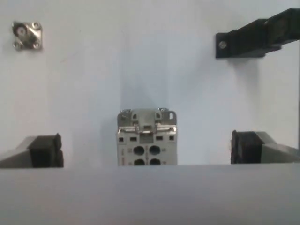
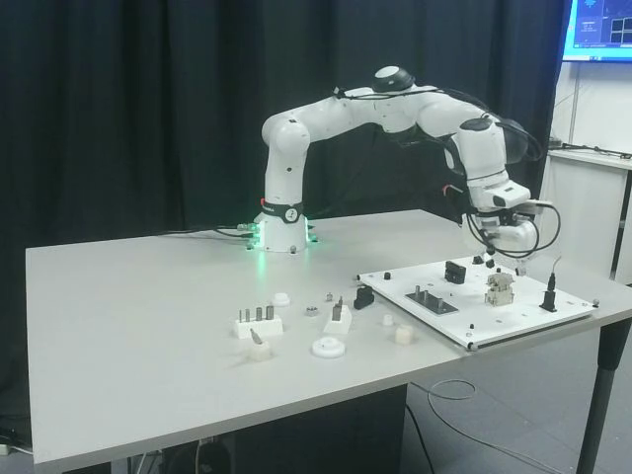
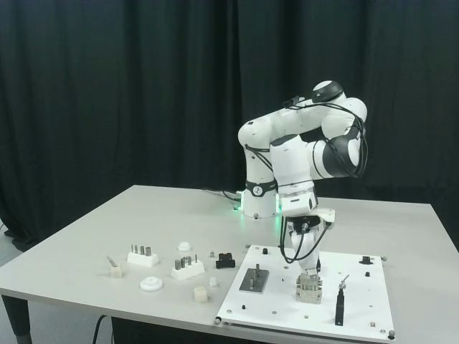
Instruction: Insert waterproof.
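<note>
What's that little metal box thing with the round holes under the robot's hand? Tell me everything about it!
The connector is a small grey, metal-looking block standing on the white board. Its face shows four round holes, and a shiny clasp sits across one end. The gripper hangs right above it with jaws spread to either side, not touching it. Nothing else touches it.

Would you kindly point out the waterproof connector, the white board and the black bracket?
waterproof connector (image 1: 146,138), wrist view, front face below the clasp.
white board (image 3: 362,304), second room view, bare top surface.
black bracket (image 1: 248,40), wrist view, its arm.
</note>
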You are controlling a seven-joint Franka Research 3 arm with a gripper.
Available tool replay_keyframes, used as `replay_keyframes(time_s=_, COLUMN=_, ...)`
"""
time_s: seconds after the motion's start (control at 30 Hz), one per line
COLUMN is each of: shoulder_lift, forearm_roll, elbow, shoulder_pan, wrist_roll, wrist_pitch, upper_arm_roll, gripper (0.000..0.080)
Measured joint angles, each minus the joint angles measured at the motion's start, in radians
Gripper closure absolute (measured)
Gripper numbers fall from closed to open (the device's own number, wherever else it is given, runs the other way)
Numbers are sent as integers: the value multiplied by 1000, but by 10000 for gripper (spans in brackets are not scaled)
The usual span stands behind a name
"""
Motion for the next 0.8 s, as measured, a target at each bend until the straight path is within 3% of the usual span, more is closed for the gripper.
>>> replay_keyframes(time_s=0.27, shoulder_lift=0, forearm_roll=-45, elbow=17, shoulder_pan=16, wrist_roll=90, wrist_pitch=-3, upper_arm_roll=-37, gripper=3)
replay_keyframes(time_s=0.53, shoulder_lift=1, forearm_roll=-90, elbow=49, shoulder_pan=17, wrist_roll=212, wrist_pitch=2, upper_arm_roll=-53, gripper=3)
replay_keyframes(time_s=0.8, shoulder_lift=1, forearm_roll=-139, elbow=70, shoulder_pan=17, wrist_roll=505, wrist_pitch=9, upper_arm_roll=-56, gripper=3)
